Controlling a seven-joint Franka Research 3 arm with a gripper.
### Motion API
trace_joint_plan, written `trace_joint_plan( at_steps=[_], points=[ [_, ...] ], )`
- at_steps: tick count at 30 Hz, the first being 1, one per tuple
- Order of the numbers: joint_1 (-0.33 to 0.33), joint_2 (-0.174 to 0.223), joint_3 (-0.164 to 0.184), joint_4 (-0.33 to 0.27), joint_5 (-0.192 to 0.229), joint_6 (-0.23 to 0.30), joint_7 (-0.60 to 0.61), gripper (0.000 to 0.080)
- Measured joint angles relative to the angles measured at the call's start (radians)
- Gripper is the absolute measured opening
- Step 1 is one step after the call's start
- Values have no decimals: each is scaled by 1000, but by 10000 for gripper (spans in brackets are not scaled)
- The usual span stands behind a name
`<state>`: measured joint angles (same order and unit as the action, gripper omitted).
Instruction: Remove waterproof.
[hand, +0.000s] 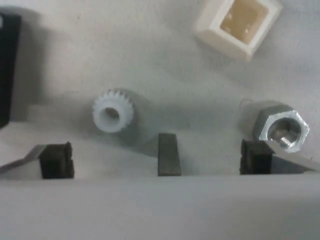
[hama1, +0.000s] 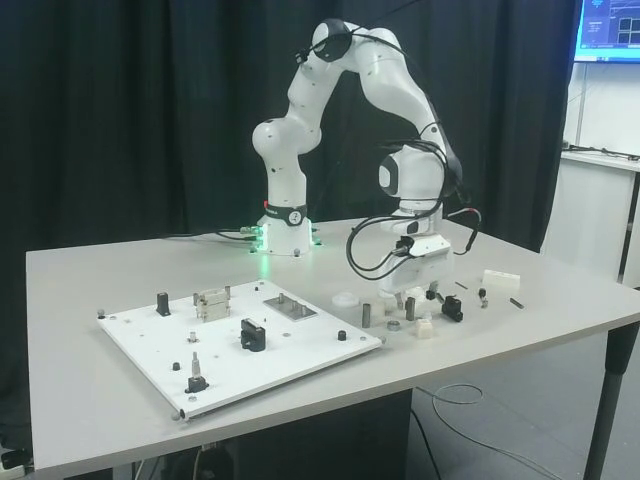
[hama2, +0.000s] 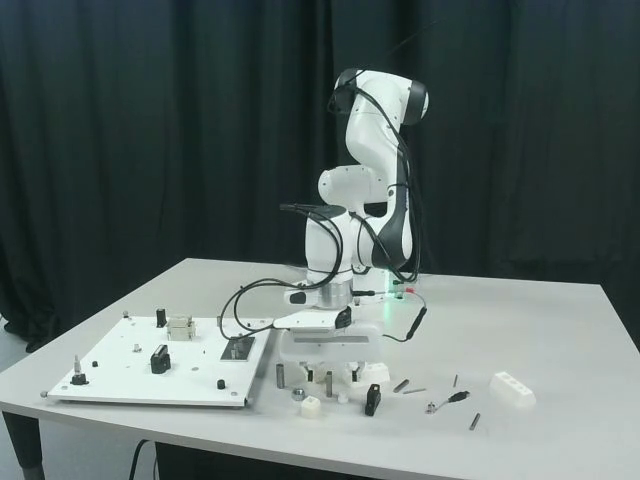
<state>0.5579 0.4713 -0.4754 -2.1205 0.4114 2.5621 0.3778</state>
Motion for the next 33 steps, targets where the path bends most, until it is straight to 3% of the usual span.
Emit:
trace_joint_plan(
  at_steps=[2, 3, 16, 33],
  points=[
    [0, -4, -1, 10, 0, -18, 5, 707],
    [0, -6, -1, 15, 0, -27, 7, 780],
    [0, -30, -14, 67, -23, -126, 32, 799],
    [0, -37, -24, 108, -53, -179, 60, 800]
  ],
)
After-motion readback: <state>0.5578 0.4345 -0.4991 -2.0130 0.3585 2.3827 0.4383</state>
